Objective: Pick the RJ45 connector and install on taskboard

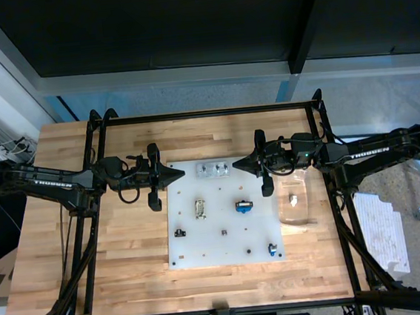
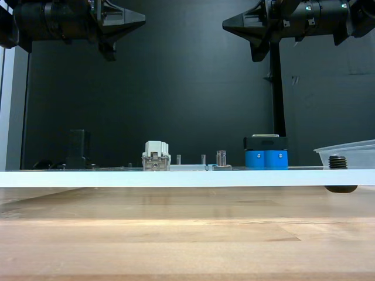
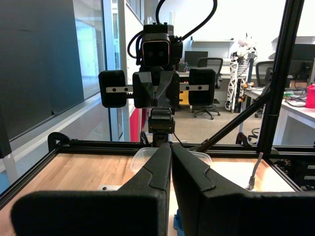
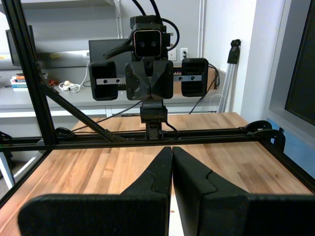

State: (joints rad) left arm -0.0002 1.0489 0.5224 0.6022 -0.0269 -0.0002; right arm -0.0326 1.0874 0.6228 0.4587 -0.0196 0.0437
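The left gripper (image 1: pixel 176 174) hangs high above the left edge of the white board (image 1: pixel 204 251) and points to the right. Its fingers (image 3: pixel 157 167) are pressed together along their whole length, and nothing is between them. On the board stand a small grey-white part (image 1: pixel 199 208) and, to its right, a blue part (image 1: pixel 243 206). The board lies in the middle of the wooden table (image 1: pixel 114 248).

The right gripper (image 1: pixel 239 164) hangs high above the far right part of the board and points to the left, towards the other gripper. Its fingers (image 4: pixel 157 169) are also fully closed on each other and hold nothing.

At the near right corner of the board is the small blue jack (image 1: pixel 273 250). Its top looks pale with some grey, and I cannot tell if the connector sits in it. Just beside the right edge of the board is the clear tray (image 1: pixel 284 214), with the white block (image 1: pixel 294 200) inside. I cannot tell whether the connector lies on the block.
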